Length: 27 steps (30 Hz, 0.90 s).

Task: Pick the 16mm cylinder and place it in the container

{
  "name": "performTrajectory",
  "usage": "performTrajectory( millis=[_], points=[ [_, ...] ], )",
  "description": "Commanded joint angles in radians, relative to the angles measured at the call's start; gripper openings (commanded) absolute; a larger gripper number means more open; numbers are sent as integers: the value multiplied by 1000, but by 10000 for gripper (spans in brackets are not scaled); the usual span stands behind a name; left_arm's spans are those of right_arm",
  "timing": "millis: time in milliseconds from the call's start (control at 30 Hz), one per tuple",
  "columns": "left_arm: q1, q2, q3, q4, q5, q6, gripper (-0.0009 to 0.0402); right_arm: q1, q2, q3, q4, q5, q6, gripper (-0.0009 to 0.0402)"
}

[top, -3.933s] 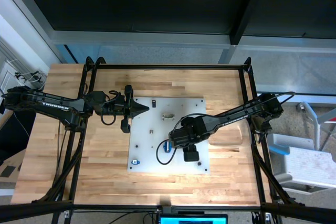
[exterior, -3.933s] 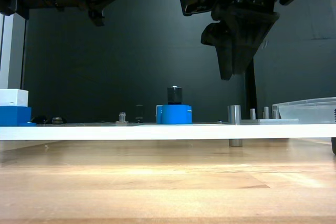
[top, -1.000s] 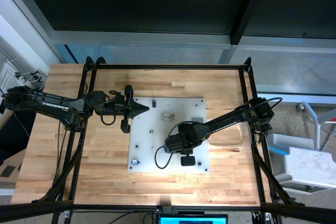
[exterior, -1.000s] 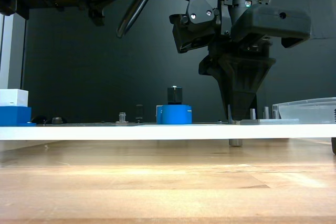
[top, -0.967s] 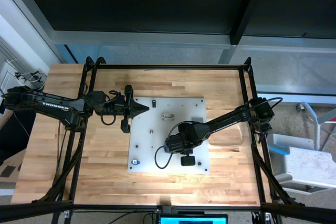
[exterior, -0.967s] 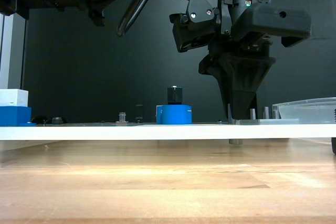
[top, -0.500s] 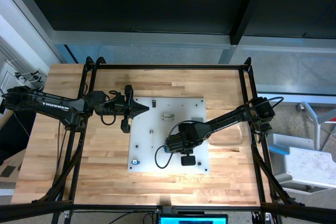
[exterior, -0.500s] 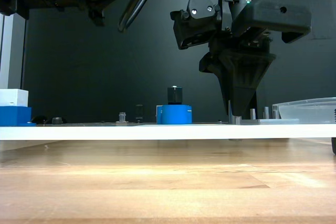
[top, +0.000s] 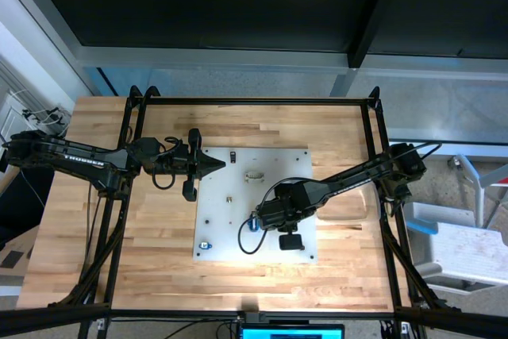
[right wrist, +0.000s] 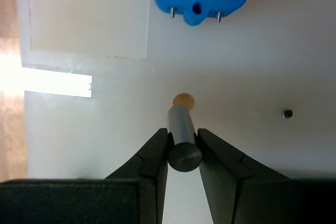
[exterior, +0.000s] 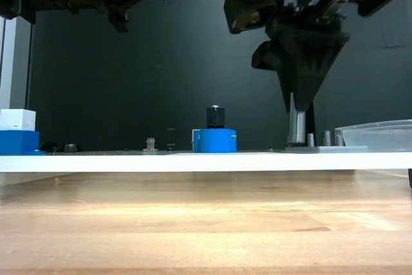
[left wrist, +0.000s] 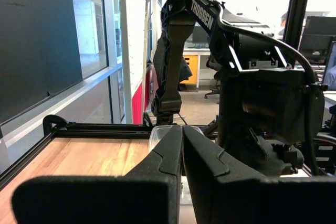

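The right end effector (right wrist: 179, 148) is clamped on the 16mm cylinder (right wrist: 182, 129) above the white board (top: 230, 228). The right wrist view shows the open hole (right wrist: 183, 99) beneath it, and the low view shows the peg's foot hanging clear of the board. In the high view the arm hides it. The left end effector (top: 216, 163) hovers at the board's left edge, fingers together. The container (top: 347, 206) lies just off the board's right edge.

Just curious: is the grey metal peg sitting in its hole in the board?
No: the right claw holds the 16mm cylinder above its empty hole; the left claw hangs shut over the board.
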Motion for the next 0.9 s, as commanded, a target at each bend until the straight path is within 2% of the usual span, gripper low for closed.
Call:
performTrajectory(
  millis=[33,233,467,667,900],
  points=[
    [0,0,0,0,0,0,0,-1,-31,0,-9,10,4,0],
    [0,0,0,0,0,0,0,-1,-97,-13,-15,19,8,0],
    [0,0,0,0,0,0,0,-3,-194,-95,-14,23,56,0],
    [0,0,0,0,0,0,0,-3,-291,-185,-12,63,110,0],
    [0,0,0,0,0,0,0,-5,-409,-297,-7,72,188,0]
  ],
)
